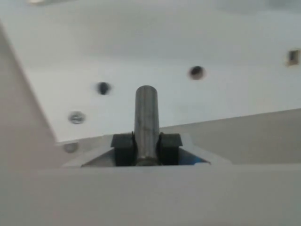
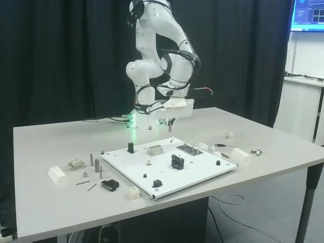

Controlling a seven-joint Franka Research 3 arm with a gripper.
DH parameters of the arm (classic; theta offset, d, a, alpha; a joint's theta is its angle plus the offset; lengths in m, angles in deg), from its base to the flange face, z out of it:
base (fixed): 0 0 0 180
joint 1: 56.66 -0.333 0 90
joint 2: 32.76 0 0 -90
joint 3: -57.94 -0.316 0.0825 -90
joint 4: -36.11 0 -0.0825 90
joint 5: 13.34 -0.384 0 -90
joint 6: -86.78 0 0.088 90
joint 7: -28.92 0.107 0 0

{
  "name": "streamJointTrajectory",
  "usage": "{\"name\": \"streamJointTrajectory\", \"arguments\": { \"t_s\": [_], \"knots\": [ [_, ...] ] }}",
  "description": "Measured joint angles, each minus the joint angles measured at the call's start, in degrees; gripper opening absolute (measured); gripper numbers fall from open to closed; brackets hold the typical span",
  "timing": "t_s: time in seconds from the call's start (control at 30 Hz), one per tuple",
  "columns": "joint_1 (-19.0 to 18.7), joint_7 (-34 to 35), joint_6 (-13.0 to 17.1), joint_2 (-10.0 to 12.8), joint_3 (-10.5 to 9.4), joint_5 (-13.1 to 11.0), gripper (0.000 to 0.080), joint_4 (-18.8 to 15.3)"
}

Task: Place round peg 3.

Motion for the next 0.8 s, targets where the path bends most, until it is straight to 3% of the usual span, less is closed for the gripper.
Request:
{"name": "streamJointTrajectory", "arguments": {
  "t_s": [0.5,0.8],
  "knots": [
    [-5.43,7.95,0.51,0.33,-7.4,-6.07,0.0112,-0.89],
    [-8.96,15.61,3.29,2.2,-12.64,-6.99,0.0112,-0.89]
  ]
}}
